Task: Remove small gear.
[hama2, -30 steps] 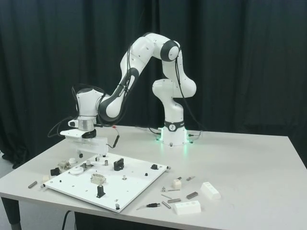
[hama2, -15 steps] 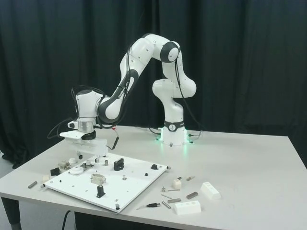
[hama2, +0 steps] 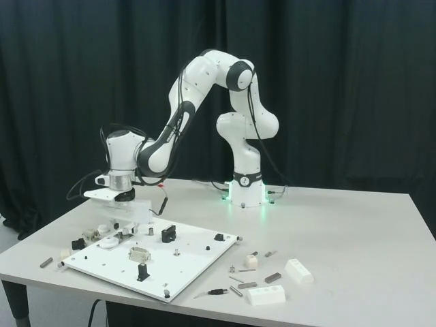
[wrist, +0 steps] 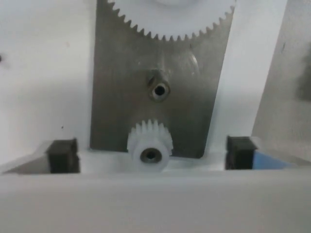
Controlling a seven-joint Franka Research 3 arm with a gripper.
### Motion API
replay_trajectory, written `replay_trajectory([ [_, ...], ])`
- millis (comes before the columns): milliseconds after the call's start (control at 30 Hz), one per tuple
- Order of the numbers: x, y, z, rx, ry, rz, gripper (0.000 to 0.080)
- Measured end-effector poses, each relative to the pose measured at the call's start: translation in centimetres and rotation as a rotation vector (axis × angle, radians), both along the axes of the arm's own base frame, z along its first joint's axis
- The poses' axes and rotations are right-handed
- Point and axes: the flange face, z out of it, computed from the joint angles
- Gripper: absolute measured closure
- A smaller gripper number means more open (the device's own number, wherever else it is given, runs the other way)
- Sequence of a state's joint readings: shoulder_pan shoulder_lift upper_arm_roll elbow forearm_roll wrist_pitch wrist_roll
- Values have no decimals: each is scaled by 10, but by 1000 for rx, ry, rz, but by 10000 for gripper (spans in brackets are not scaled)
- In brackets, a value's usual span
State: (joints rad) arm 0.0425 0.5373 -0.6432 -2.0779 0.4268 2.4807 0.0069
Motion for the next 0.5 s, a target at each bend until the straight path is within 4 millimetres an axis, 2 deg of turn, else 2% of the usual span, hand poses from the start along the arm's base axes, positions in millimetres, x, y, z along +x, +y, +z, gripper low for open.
replay_trajectory([
  [133, 1, -1, -2, 1, 2, 0, 116],
  [167, 1, -1, -3, 2, 2, 0, 280],
  [300, 2, -3, -5, 5, 2, -1, 280],
  [333, 2, -3, -6, 5, 3, -1, 466],
  [500, 3, -2, -7, 18, 7, -3, 466],
])
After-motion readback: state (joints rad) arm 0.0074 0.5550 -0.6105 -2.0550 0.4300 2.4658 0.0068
